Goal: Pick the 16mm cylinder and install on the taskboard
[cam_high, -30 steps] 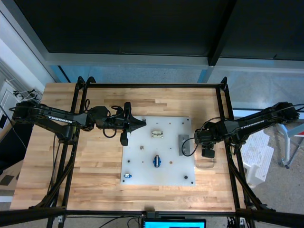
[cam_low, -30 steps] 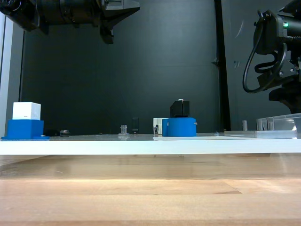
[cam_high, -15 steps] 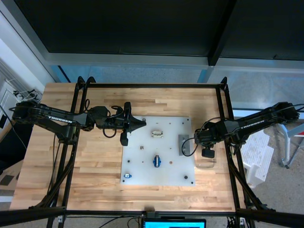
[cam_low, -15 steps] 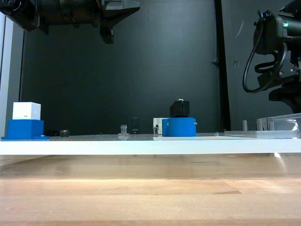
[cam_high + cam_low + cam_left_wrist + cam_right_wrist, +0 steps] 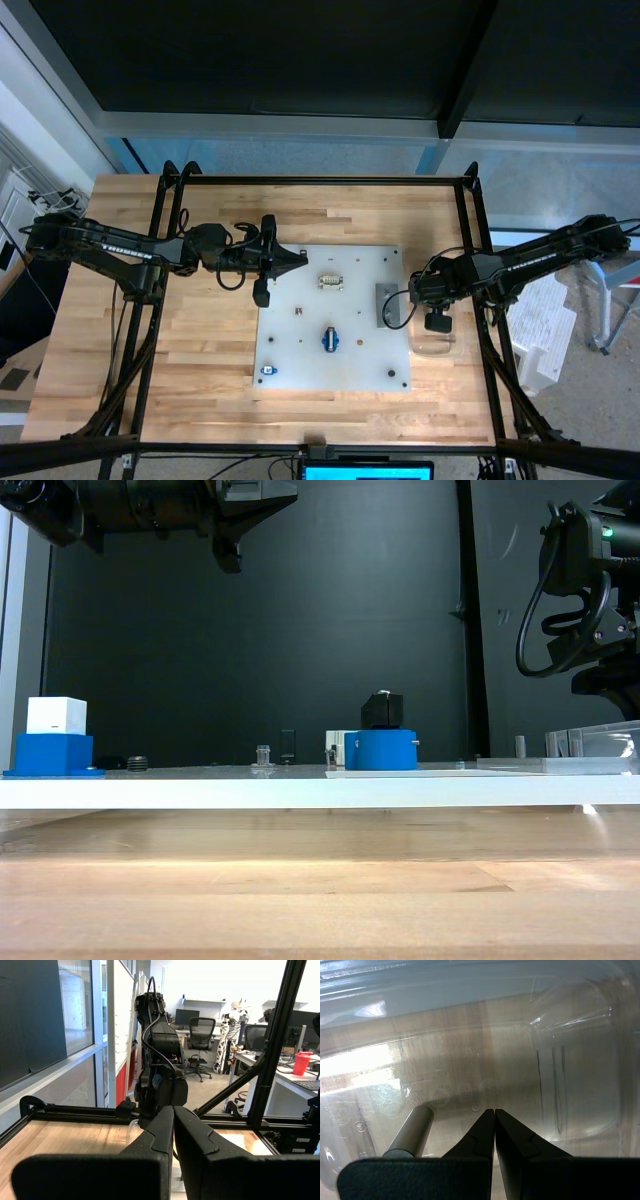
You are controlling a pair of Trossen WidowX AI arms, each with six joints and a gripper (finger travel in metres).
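Left tool (image 5: pixel 173 1108) unobstructed; tray (image 5: pixel 441 349) under right tool (image 5: pixel 494 1111)

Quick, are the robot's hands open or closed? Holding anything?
Left hand: closed, empty, high over the taskboard edge.
Right hand: closed, empty, over the clear tray, beside the 16mm cylinder.

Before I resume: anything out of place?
Nothing spilled or damaged. The right gripper hangs shut over the clear tray, beside the 16mm cylinder, not around it; left gripper, shut, hovers over the taskboard.
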